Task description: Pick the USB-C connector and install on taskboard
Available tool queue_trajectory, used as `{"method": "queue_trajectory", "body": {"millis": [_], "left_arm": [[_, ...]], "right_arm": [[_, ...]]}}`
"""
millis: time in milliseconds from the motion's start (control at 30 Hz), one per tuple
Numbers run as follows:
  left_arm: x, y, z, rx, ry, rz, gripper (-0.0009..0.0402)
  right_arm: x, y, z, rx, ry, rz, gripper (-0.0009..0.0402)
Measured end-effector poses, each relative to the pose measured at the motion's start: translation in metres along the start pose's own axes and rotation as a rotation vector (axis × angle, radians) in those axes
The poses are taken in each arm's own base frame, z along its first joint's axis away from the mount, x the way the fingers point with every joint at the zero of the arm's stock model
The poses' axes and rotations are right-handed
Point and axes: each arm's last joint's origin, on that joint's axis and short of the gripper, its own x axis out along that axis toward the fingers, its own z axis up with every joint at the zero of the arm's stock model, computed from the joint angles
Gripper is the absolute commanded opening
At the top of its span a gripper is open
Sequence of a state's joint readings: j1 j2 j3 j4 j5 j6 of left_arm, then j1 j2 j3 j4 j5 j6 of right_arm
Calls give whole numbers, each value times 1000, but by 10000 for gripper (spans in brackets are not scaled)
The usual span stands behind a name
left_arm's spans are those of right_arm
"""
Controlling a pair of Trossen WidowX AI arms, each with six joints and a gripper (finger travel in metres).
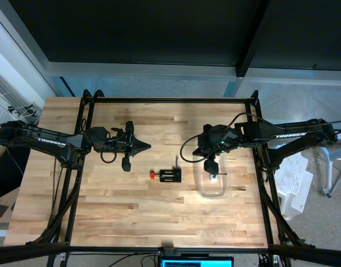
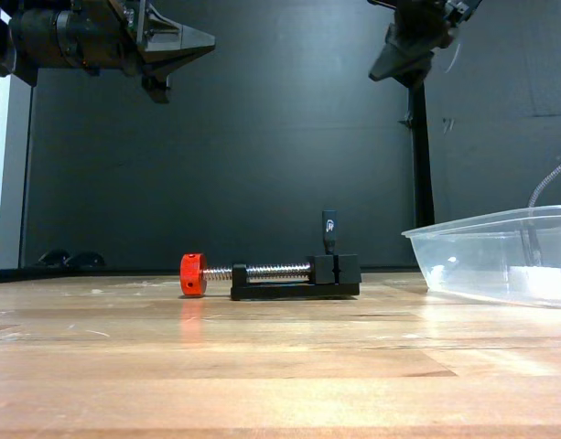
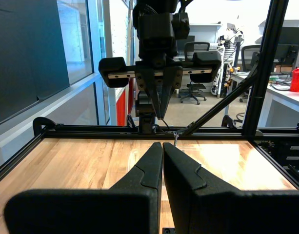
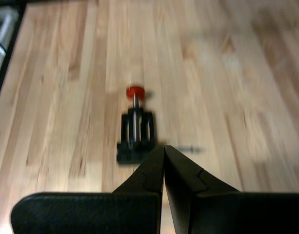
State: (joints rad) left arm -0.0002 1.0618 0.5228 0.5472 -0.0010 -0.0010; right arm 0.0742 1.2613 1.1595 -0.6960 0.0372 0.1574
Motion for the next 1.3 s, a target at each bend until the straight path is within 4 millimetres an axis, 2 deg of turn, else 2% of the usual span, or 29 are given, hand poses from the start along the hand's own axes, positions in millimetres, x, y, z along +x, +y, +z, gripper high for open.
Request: {"method": "queue_trajectory", "body": {"millis": [700, 1167, 1300], "left_arm": [[0, 0, 0, 0, 0, 0, 0], [0, 0, 0, 0, 0, 0, 0], [0, 0, 0, 0, 0, 0, 0]], "right_arm": [[11, 20, 2, -12, 498, -57, 0], [27, 33, -11, -41, 643, -76, 0], [32, 35, -14, -49, 670, -80, 17]]}}
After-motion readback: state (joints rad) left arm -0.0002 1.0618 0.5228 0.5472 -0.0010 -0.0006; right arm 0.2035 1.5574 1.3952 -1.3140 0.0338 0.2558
